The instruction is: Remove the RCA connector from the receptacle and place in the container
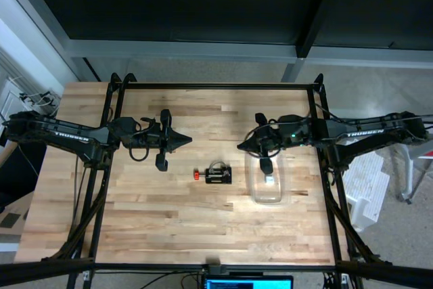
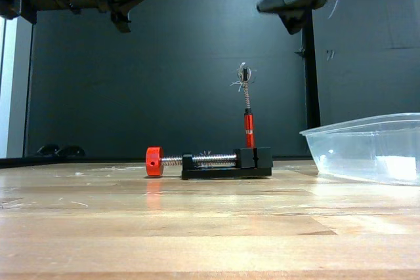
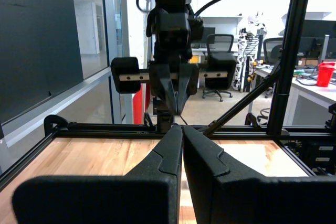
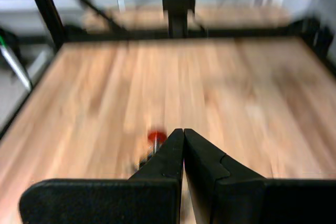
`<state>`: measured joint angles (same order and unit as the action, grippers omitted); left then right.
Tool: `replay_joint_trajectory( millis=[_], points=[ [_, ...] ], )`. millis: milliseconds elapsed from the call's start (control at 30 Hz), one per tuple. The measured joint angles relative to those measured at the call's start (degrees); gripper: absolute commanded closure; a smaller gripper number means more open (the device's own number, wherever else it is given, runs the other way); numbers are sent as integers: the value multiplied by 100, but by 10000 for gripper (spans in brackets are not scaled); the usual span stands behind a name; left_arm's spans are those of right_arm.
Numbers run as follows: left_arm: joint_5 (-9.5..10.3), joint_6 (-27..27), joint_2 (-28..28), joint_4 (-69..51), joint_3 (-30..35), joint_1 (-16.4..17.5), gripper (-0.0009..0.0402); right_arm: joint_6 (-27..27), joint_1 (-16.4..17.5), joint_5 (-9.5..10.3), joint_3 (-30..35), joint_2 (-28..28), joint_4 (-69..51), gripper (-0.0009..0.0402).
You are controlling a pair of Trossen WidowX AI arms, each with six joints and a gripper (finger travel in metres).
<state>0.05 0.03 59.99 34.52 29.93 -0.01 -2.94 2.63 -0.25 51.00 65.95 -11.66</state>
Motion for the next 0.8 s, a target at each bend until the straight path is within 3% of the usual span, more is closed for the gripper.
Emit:
replay_joint_trajectory(
  millis=[300, 433, 500, 800],
  points=[
    [0, 0, 0, 0, 0, 0, 393, -245, 269, -22, 1259, 1084, -2000, 393],
    [-2, -2, 0, 2, 2, 0, 393, -435, 313, -313, 1707, 1554, -2588, 387],
    [-2, -2, 0, 2, 0, 0, 393, -442, 321, -326, 1932, 1779, -2927, 380],
    [-2, -2, 2, 0, 0, 0, 393, -540, 468, -378, 2640, 2758, -3615, 281]
  ],
)
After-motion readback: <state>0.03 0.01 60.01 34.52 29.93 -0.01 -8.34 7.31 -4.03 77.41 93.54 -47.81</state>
